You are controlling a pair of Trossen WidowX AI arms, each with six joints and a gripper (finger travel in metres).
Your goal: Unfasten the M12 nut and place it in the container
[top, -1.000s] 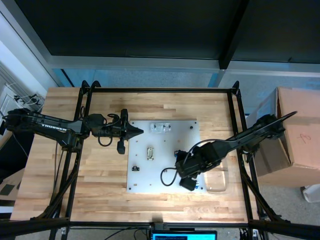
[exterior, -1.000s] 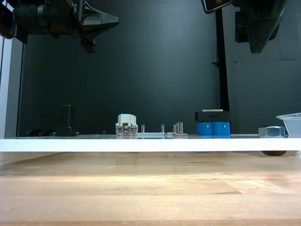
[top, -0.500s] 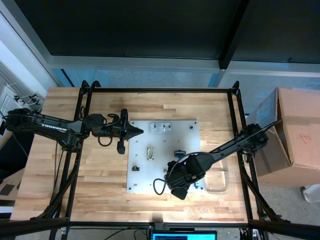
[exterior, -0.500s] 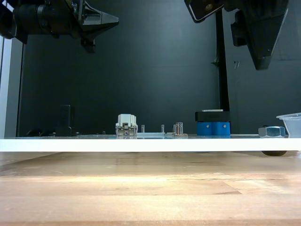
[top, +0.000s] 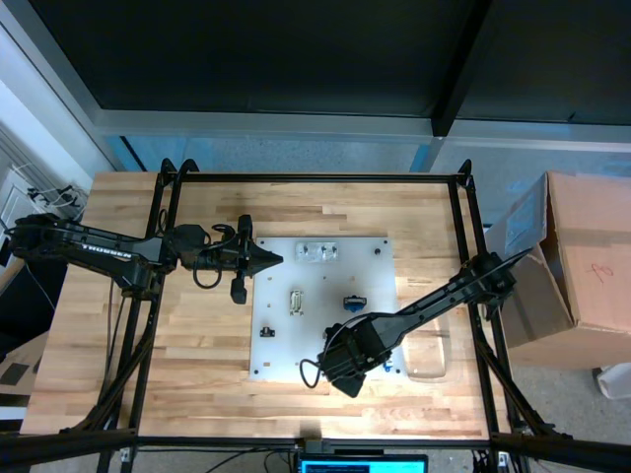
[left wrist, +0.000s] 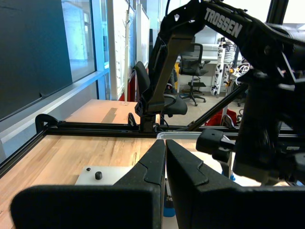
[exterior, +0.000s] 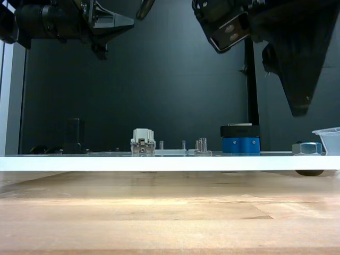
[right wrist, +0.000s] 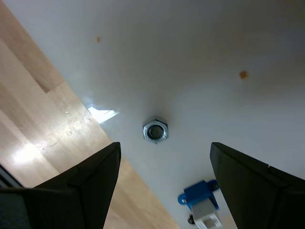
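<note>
I read the left gripper (top: 277, 259) raised above the left edge of the white board (top: 296, 347). It lies level with its tips pointing right, and its fingers (left wrist: 152, 164) are pressed together on nothing. To its right, the right gripper (right wrist: 164, 150) hangs over the board's near right area. It points down with its fingers (right wrist: 95, 176) spread wide. The M12 nut (right wrist: 155, 130) sits directly below this gripper, between the two finger lines and untouched, seated flat on its stud. The clear container (exterior: 327, 132) stands off this gripper's right side, just beside the nut.
</note>
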